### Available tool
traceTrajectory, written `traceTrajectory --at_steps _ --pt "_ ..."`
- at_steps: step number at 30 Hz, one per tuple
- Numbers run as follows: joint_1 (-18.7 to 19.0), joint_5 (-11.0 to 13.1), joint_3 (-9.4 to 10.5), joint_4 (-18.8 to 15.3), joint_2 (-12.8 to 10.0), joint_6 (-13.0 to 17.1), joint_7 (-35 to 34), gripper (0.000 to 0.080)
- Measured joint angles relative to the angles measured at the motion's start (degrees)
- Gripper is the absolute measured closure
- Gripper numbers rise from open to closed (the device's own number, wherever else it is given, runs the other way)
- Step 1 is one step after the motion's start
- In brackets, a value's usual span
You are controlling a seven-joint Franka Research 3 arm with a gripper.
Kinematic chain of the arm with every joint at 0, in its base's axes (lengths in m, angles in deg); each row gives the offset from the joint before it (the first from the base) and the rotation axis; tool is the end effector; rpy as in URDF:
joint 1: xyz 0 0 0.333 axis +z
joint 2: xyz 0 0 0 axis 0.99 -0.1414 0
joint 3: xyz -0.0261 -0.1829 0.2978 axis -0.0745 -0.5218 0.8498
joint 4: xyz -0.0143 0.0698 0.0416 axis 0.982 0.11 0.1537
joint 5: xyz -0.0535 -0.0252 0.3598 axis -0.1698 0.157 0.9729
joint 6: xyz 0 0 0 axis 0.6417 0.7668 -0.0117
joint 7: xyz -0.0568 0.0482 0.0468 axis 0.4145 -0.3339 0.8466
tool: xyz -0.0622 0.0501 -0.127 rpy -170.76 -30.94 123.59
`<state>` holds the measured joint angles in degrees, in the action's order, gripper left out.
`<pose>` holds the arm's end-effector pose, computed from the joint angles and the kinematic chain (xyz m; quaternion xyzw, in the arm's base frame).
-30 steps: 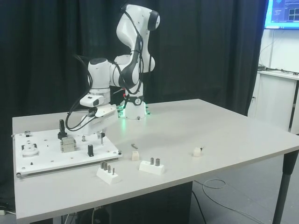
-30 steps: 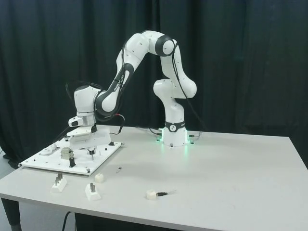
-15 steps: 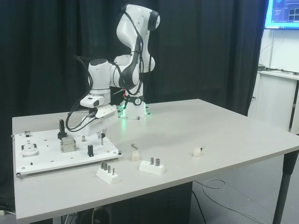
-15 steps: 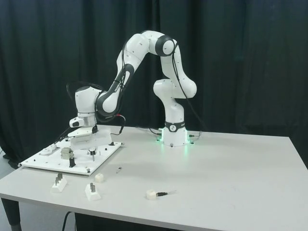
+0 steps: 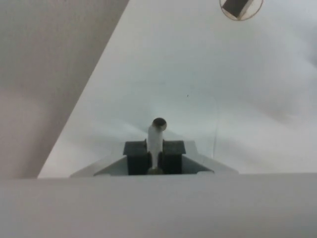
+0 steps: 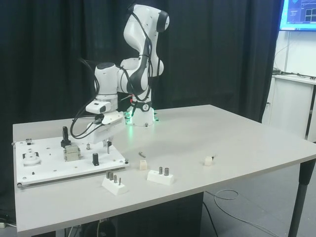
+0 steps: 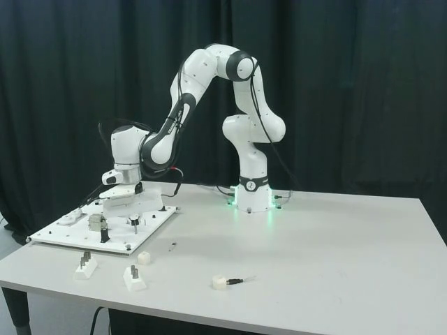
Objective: Insert round peg 2.
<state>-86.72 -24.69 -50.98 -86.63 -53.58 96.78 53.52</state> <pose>0.4216 -0.3323 0.2391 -0.9930 0.1171 0.0127 0.0076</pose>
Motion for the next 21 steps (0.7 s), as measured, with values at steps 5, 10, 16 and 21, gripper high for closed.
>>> traceTrajectory --at_steps 5,10,16,21 --pt "0.17 0.04 0.00 -0.08 0.03 0.15 -0.09 0.0741" --pt "0.25 0.13 0.00 -0.10 0.03 0.25 -0.13 0.0741" --pt "0.26 0.31 0.00 -0.22 0.03 0.76 -0.15 0.0741" --pt "0.26 0.77 0.01 -0.39 0.02 1.34 -0.15 0.0741"
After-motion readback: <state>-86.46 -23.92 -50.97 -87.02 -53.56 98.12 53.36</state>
